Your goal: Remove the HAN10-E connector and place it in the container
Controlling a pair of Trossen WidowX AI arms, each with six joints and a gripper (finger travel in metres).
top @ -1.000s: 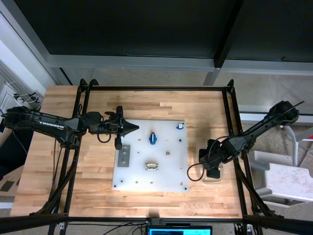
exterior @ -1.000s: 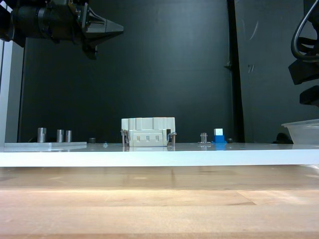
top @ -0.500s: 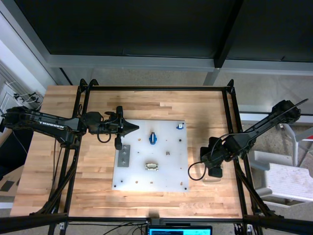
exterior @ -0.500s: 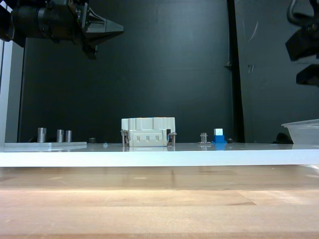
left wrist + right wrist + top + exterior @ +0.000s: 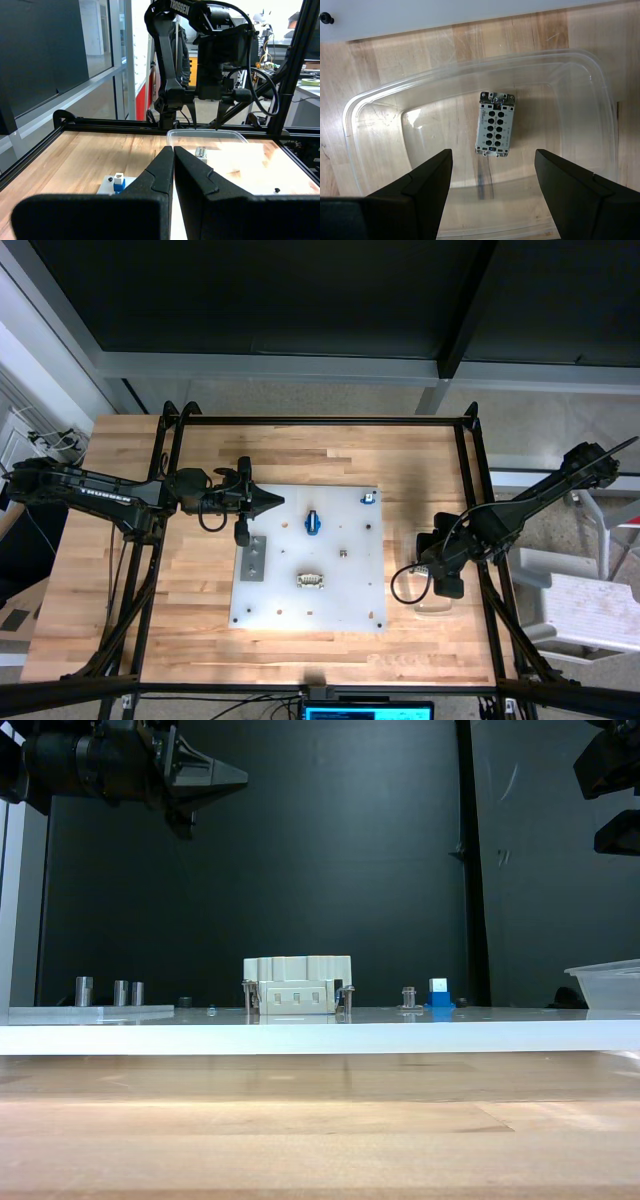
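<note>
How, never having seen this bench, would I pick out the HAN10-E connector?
On the table, right of the white board, sits the clear container, under the open right gripper; the shut left gripper hangs over the board's far left corner. The HAN10-E connector lies alone inside it: a beige-grey block showing two rows of pin holes, not the pale housing on the board.

Robotics laboratory. You face a wooden table [image 5: 130, 570] caged by a black extrusion frame [image 5: 320, 421], a Trossen-labelled arm [image 5: 167, 60] mounted at its edge, glazed partitions [image 5: 97, 45] behind.
</note>
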